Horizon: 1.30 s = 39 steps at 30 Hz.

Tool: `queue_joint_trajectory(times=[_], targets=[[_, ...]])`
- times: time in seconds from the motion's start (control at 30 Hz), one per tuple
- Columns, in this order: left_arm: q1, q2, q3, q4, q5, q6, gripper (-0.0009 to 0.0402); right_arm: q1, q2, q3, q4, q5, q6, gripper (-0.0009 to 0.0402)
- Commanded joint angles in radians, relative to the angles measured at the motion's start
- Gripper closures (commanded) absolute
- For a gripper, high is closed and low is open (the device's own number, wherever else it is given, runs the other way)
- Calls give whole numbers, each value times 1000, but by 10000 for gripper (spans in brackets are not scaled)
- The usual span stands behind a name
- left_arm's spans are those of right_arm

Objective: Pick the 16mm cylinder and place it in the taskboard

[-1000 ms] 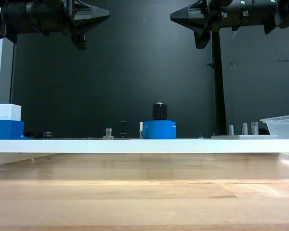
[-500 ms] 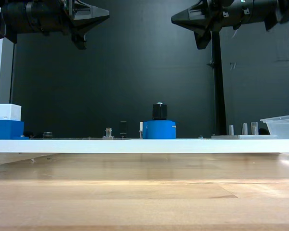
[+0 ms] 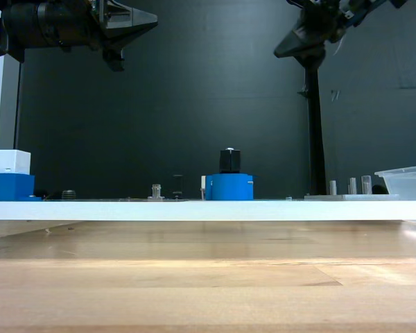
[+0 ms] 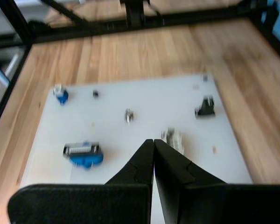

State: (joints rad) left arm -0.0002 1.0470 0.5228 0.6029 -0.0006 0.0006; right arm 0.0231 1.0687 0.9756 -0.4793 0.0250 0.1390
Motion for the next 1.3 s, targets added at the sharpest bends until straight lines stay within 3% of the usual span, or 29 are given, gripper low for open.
queue_joint_trajectory(times=[0.03, 0.27, 0.67, 0.83, 1.3], targets=[[0, 0, 0, 0, 0, 0, 393, 3, 1, 38, -114, 0, 52, 393], [0, 0, 0, 0, 0, 0, 393, 13, 1, 88, -334, 0, 143, 393], [0, 0, 0, 0, 0, 0, 393, 81, 1, 141, -656, -1, 323, 393], [0, 0, 0, 0, 0, 0, 393, 135, 6, 140, -742, -27, 374, 393], [0, 0, 0, 0, 0, 0, 393, 311, 43, 139, -829, -18, 521, 393]])
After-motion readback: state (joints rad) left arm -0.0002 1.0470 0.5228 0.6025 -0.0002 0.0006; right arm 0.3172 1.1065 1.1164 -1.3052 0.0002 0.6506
